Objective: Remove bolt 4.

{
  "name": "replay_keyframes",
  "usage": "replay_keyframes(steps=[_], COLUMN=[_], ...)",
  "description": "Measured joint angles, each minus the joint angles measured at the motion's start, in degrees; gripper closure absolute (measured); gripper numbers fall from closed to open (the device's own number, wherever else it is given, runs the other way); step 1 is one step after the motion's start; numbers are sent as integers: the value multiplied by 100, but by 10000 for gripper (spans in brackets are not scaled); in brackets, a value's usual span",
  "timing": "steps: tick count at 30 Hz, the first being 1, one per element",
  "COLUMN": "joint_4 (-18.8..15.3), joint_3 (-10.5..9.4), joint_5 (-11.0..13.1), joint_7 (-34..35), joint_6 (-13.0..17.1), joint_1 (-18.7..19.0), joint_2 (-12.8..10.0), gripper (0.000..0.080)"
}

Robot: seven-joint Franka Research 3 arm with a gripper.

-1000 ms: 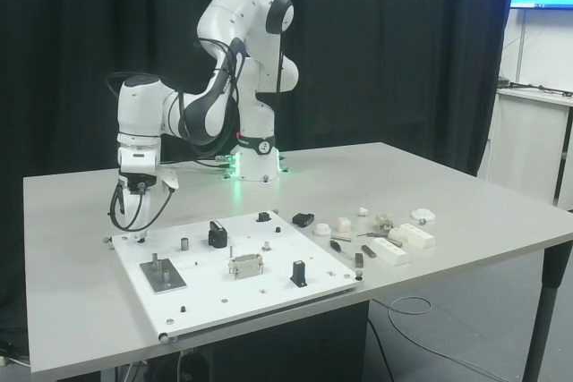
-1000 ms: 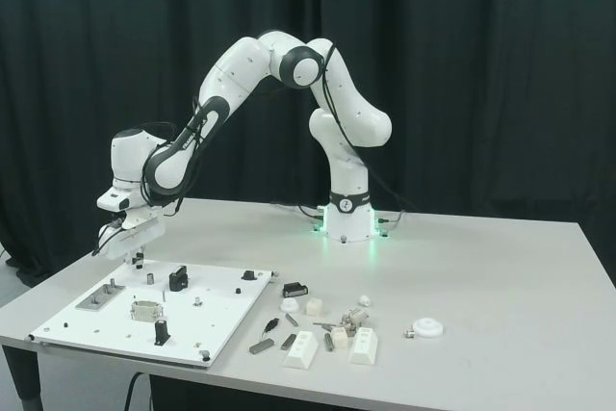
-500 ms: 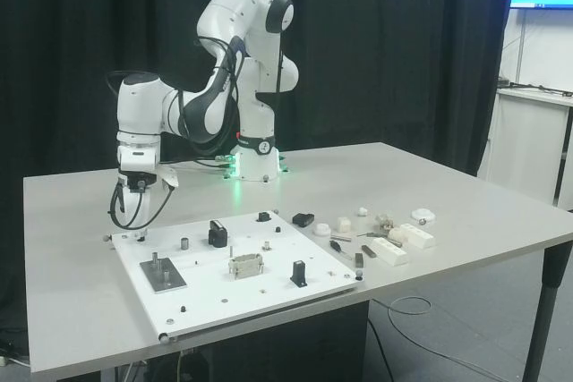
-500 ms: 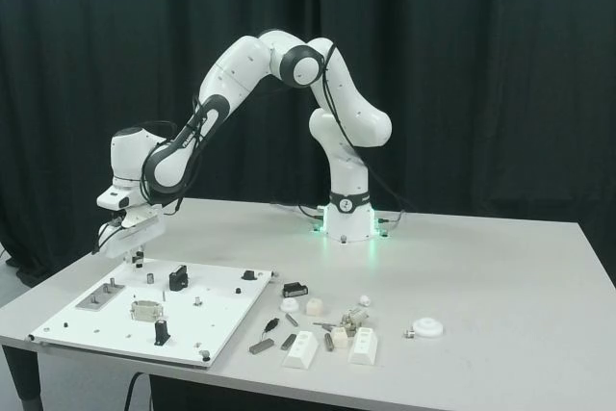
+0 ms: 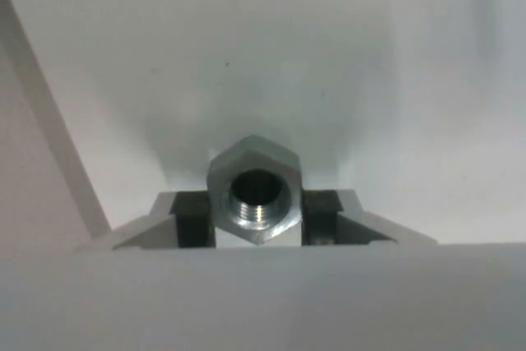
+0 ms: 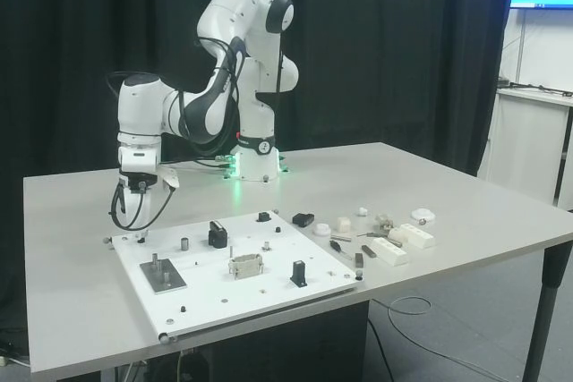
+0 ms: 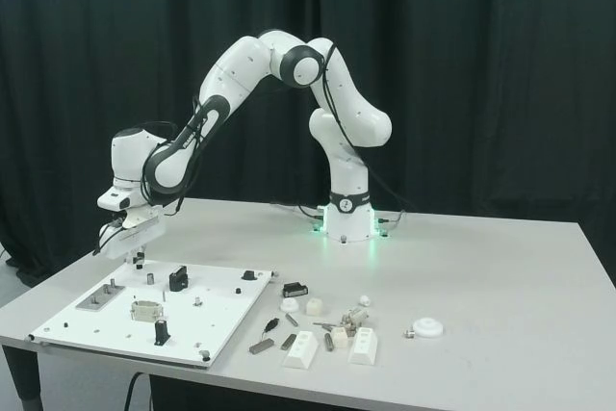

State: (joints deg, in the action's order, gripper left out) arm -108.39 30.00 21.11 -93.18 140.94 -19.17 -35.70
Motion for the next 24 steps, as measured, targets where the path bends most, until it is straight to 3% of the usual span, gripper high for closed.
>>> replay_keyframes(steps=[24], joint_4=[4], joint_3=[57], joint_5=[0], joint_7=[-31], joint_6=[-82], joint_1=[1], joint_2=[212], gripper=[578])
